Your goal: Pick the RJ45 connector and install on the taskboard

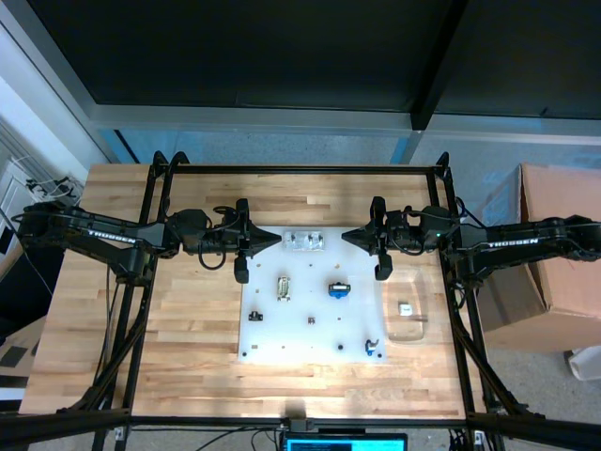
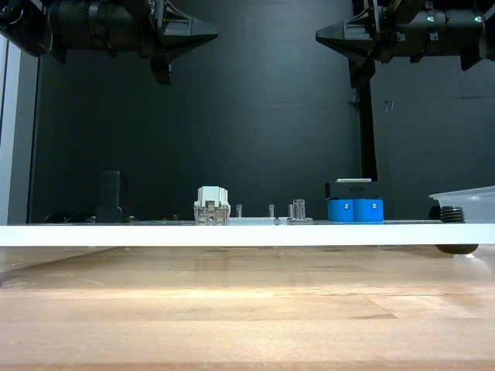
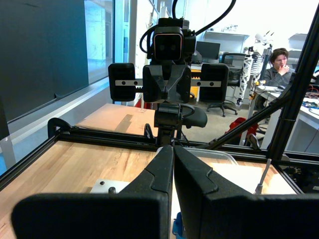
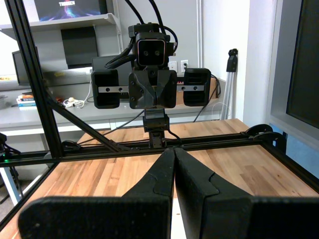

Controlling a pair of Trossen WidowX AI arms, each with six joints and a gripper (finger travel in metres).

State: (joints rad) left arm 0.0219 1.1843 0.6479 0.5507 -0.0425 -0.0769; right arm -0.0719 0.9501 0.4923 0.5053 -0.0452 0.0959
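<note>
Connector [image 1: 371,343] is in neither arm's grasp, as far as we can see. The left gripper [image 3: 173,149] has its fingers [image 3: 157,177] pressed together with nothing between them, and so does the right gripper [image 4: 174,149]. Both hang high over the far part of the board [image 1: 282,329], tips turned inward and facing each other, well apart from every part below. We judge this a parked pose, with shut tips that leave the board and tray uncovered for the camera above. Out from the right gripper, the tray [image 1: 420,287] sits just beside the board's right edge. The block [image 1: 406,308] in it shows pale, with no darker plug or cable on it that we can make out. At the board's near right corner, the jack [image 1: 376,352] carries a greyish piece over its blue body instead of a plain white top. We therefore judge that the connector sits there, though we cannot say whether it is fully in. Its long axis and the way it points cannot be told from above, and the level view along the desk [image 1: 188,319] does not settle it. We cannot trace a cable either.
</note>
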